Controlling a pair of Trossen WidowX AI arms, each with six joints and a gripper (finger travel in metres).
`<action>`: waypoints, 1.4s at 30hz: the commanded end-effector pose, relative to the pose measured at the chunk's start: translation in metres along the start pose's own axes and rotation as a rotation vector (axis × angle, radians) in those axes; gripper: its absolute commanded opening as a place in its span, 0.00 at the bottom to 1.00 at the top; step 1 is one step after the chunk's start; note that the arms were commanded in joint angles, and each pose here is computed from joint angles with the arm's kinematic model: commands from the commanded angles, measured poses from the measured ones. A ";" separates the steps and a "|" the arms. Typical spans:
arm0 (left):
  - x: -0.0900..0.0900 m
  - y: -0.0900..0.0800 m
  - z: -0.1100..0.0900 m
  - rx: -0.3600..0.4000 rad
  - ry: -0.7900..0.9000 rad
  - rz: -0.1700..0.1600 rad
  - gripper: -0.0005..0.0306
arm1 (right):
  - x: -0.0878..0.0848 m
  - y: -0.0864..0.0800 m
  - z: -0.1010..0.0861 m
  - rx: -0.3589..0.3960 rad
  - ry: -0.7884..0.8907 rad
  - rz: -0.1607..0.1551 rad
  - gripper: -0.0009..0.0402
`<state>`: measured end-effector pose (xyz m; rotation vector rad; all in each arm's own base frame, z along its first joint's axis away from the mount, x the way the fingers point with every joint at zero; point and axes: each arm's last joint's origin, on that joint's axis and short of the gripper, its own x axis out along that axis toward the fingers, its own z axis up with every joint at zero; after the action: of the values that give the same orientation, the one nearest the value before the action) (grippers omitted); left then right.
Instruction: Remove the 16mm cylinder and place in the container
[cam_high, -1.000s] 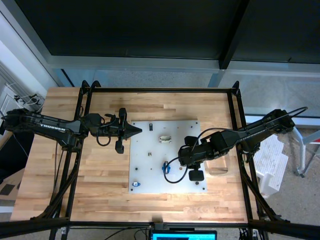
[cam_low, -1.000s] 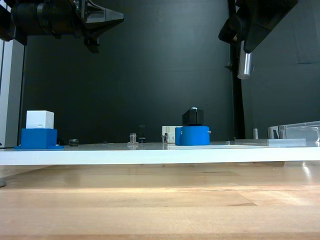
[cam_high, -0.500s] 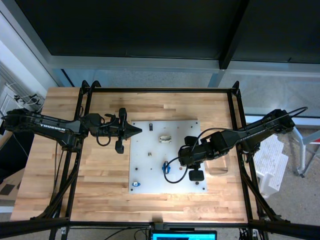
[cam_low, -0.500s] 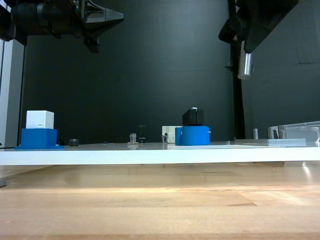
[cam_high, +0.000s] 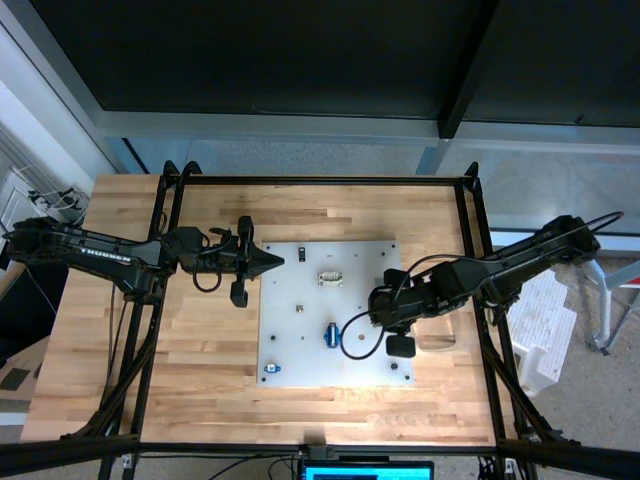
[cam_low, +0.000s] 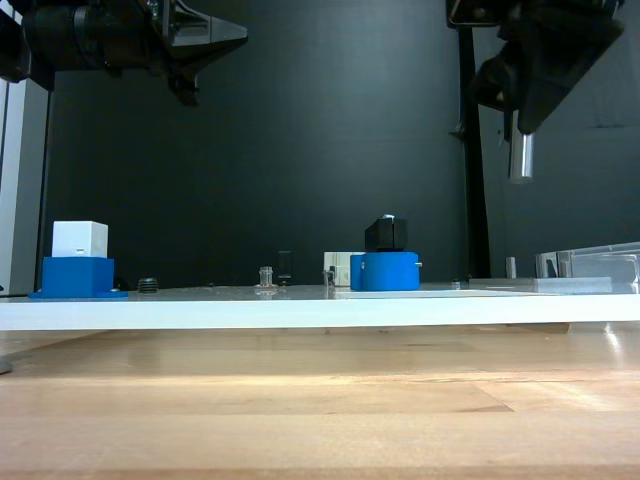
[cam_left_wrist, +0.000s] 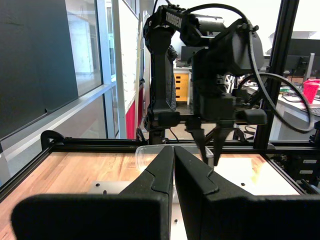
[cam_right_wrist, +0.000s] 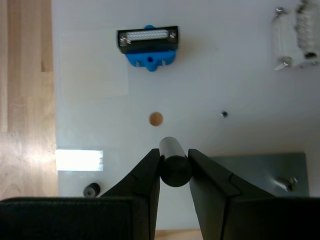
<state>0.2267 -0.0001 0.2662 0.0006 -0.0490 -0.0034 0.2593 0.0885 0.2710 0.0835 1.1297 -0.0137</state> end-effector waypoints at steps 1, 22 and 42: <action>0.000 0.000 0.000 0.000 0.000 0.000 0.02 | -0.004 -0.005 -0.010 0.027 -0.010 -0.014 0.02; 0.000 0.000 0.000 0.000 0.000 0.000 0.02 | -0.015 -0.034 -0.075 0.161 -0.020 -0.057 0.02; 0.000 0.000 0.000 0.000 0.000 0.000 0.02 | -0.037 -0.055 -0.114 0.310 0.124 -0.172 0.02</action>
<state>0.2267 -0.0001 0.2661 0.0006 -0.0486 -0.0034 0.1383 0.0422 0.2521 0.2498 1.2537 -0.3304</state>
